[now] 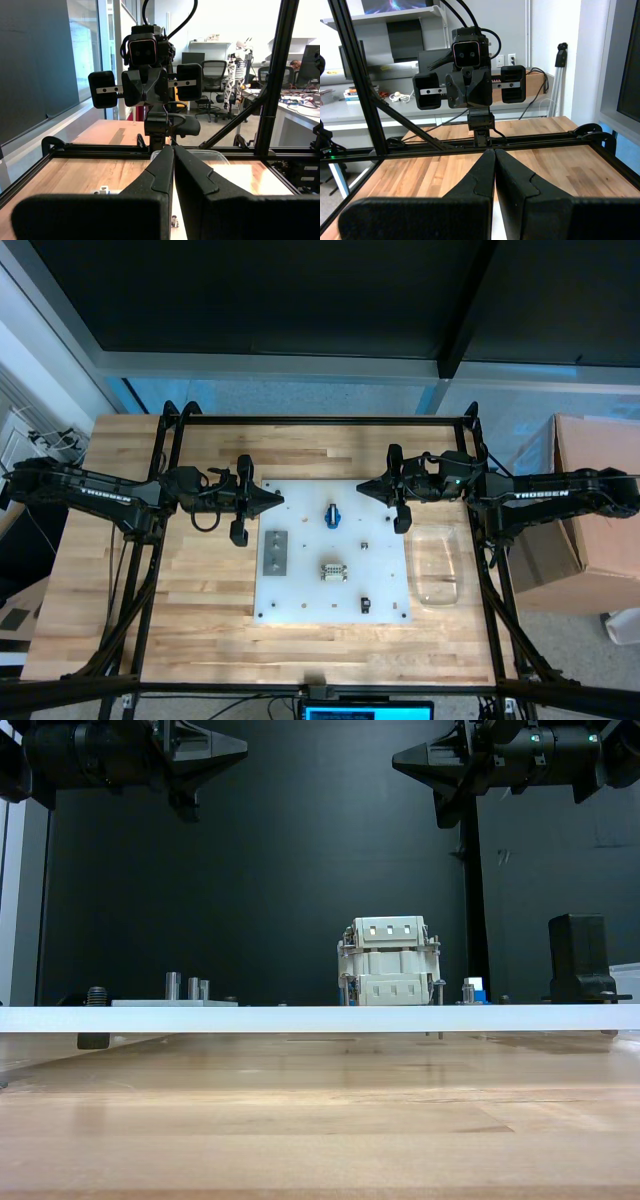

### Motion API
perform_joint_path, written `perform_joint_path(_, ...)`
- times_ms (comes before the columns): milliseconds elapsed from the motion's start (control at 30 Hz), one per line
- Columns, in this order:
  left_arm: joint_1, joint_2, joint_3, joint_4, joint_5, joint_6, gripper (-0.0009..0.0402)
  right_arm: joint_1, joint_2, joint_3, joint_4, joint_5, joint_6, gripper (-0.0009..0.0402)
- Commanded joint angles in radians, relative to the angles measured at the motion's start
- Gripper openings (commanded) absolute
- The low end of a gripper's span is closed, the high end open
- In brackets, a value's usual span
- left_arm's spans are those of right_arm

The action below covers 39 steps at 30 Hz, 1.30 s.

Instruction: Remove the HAN10E connector from the taskboard and place in the container

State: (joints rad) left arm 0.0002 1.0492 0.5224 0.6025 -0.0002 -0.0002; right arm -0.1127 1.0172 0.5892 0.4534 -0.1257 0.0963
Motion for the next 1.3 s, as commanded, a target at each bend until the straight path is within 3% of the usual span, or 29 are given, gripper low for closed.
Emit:
perform_joint_path(33,0.000,0.000,0.000,0.000,0.000,0.000,0.0000,0.000,0.000,0.001,0.002,0.001,0.000,0.0000)
perform_joint_path(533,0.000,0.000,0.000,0.000,0.000,0.000,0.0000,0.002,0.006,0.001,-0.012,-0.001,0.003,0.0000)
perform_joint_path(700,0.000,0.000,0.000,0.000,0.000,0.000,0.0000,0.020,0.006,0.021,-0.053,-0.088,0.004,0.0000)
perform_joint_path(767,0.000,0.000,0.000,0.000,0.000,0.000,0.0000,0.056,0.006,0.048,-0.091,-0.053,0.003,0.0000)
perform_joint_path(867,0.000,0.000,0.000,0.000,0.000,0.000,0.0000,0.114,0.008,0.107,-0.203,0.063,-0.002,0.0000)
perform_joint_path(933,0.000,0.000,0.000,0.000,0.000,0.000,0.0000,0.143,0.021,0.154,-0.287,0.103,0.000,0.0000)
perform_joint_path(1300,0.000,0.000,0.000,0.000,0.000,0.000,0.0000,0.237,0.212,0.473,-0.807,0.108,0.014,0.0000)
